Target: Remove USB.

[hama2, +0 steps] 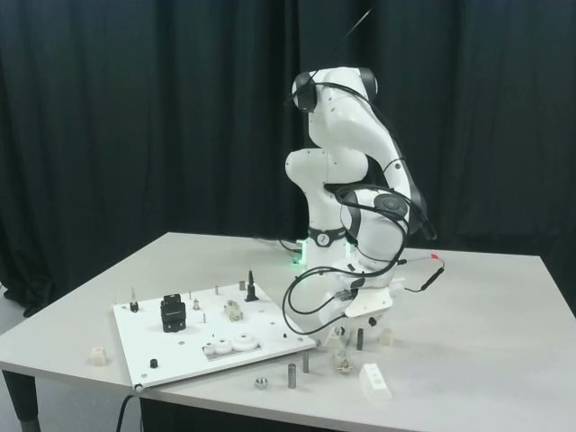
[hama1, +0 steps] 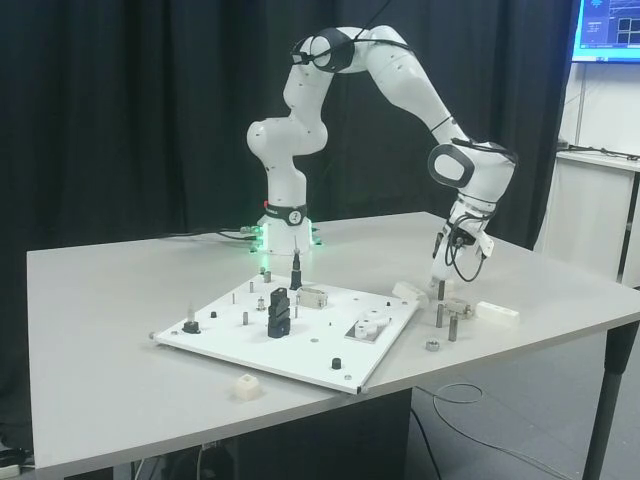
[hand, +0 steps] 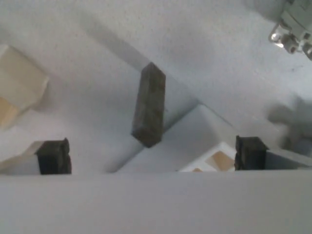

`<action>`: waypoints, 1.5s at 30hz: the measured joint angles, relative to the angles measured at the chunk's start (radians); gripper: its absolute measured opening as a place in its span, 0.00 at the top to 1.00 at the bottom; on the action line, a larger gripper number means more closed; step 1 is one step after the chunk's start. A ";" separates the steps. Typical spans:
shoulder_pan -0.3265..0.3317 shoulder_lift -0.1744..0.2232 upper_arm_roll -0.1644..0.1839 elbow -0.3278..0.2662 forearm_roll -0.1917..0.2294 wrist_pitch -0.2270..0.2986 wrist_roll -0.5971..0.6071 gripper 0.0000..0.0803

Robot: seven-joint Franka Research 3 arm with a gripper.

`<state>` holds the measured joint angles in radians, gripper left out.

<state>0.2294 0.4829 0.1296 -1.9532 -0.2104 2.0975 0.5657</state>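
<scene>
Black, slim USB [hand: 149,105] stands upright on the tabletop [hama1: 90,300], just right of the board [hama1: 300,345], directly under the claw [hand: 152,156], whose fingers [hand: 54,157] spread wide, holding nothing.

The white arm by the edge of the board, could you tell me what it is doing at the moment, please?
The white Franka arm has its gripper low over the grey table, just off the edge of the white board. The fingers are open, and a dark stick, probably the USB plug, stands upright between them, touched by neither. The pictures do not show whether it is being set down or picked up.
</scene>
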 joint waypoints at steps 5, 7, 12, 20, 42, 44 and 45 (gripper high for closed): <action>0.000 0.000 0.000 0.023 -0.002 -0.042 0.000 0.02; 0.000 0.000 0.000 0.032 -0.004 -0.057 0.000 0.02; 0.000 0.000 -0.001 0.051 -0.007 -0.088 0.000 0.01; 0.000 0.000 -0.005 0.070 -0.014 -0.116 0.000 0.00; -0.010 -0.032 -0.023 0.088 -0.073 -0.254 -0.019 0.00; -0.014 -0.042 -0.023 0.083 -0.081 -0.273 -0.028 0.00; -0.017 -0.048 -0.023 0.080 -0.086 -0.283 -0.033 0.00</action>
<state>0.2128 0.4352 0.1064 -1.8734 -0.2964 1.8145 0.5324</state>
